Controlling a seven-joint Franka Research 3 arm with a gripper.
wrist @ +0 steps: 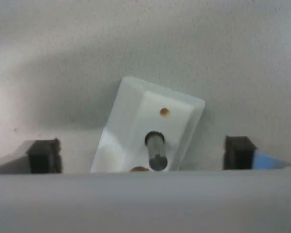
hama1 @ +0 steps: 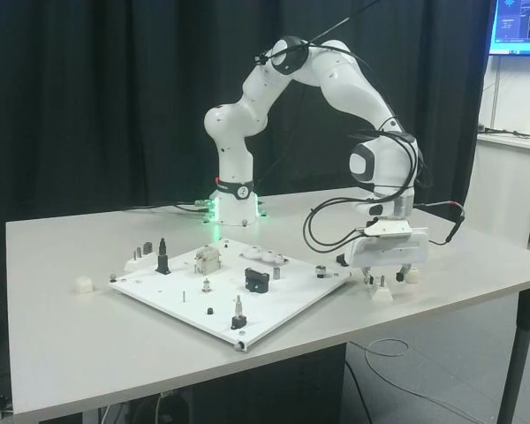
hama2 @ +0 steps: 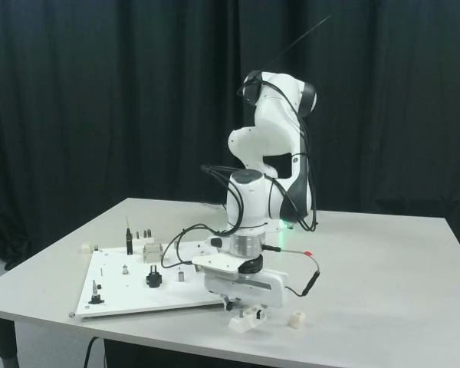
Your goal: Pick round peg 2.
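While claw (wrist: 141, 155) gapes wide | peg 2 (wrist: 156, 150) upright between fingers | untouched

— Where does the peg holder (hama1: 382, 292) sit?
— On the desk (hama1: 71, 336), just right of the assembly board (hama1: 283, 309), near the front edge, with the round peg (wrist: 156, 150) standing in it.
— And the gripper (hama1: 384, 280)?
— Directly over that holder, its fingers (wrist: 43, 155) spread to either side of the peg.
— Anything else nearby?
— A small block (hama1: 412, 275) just right of the holder; another cube (hama1: 85, 284) lies left of the board.

A robotics lab: black curtains (hama2: 100, 100), grey table (hama1: 62, 291), white assembly board (hama1: 274, 305), wall monitor (hama1: 519, 26).
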